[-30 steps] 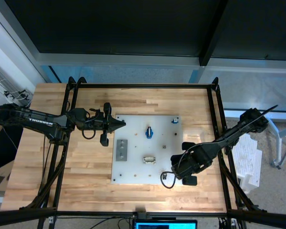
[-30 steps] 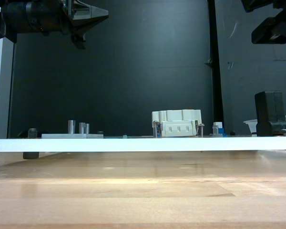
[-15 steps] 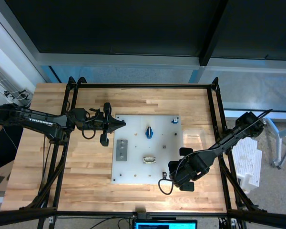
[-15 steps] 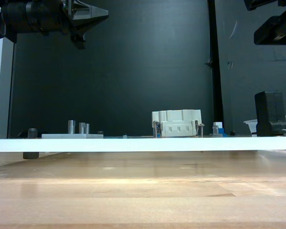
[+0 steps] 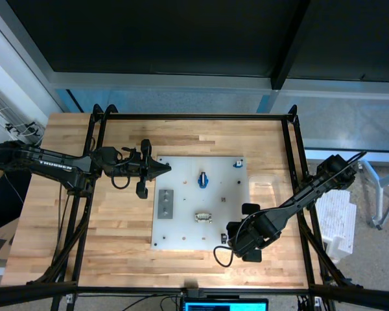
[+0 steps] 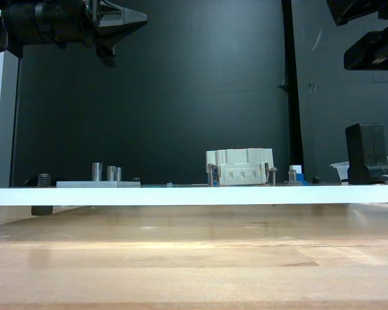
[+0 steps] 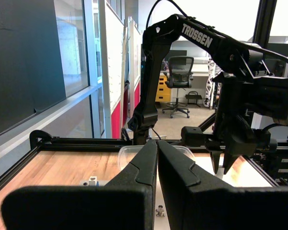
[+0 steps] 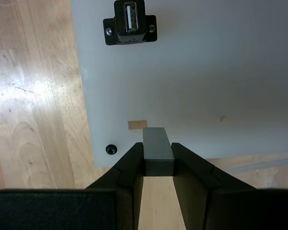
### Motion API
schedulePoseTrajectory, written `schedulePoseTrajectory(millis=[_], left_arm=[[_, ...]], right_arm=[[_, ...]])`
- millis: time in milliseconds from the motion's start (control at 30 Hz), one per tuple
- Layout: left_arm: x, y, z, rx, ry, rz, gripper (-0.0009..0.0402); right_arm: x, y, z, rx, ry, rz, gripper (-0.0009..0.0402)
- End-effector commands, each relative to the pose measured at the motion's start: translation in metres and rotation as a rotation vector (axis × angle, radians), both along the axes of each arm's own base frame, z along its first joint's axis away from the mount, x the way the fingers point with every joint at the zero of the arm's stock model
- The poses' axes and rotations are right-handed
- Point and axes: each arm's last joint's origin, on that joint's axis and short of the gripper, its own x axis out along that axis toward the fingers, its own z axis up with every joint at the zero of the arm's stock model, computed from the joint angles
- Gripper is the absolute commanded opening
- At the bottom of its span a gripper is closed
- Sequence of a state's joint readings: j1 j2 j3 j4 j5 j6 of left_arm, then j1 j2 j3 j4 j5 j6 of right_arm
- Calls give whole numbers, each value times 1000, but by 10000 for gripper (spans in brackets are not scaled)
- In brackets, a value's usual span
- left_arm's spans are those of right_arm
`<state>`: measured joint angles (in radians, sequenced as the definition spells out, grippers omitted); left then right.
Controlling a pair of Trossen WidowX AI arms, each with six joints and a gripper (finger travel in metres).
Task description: Pick the 16mm bar and install on taskboard
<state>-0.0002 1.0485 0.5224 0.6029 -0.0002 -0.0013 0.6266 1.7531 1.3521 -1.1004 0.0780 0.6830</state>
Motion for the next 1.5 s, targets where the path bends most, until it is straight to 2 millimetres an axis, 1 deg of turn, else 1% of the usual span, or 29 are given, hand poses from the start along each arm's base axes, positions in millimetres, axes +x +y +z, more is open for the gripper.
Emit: schedulePoseTrajectory(millis=[33,467,567,1067,1500], left_arm=[[0,0,0,0,0,0,0],[0,0,0,0,0,0,0],[0,0,0,0,0,0,0],[0,0,0,0,0,0,0],[0,0,0,0,0,0,0]], right_arm=[[1,2,-2,4,-5,6,7],[0,4,-5,3,0,25,7],[-1,6,-7,25,11,33,7],[-2,5,-17,26,-11,44,7],[-2,4,-19,9,-20,44,7]])
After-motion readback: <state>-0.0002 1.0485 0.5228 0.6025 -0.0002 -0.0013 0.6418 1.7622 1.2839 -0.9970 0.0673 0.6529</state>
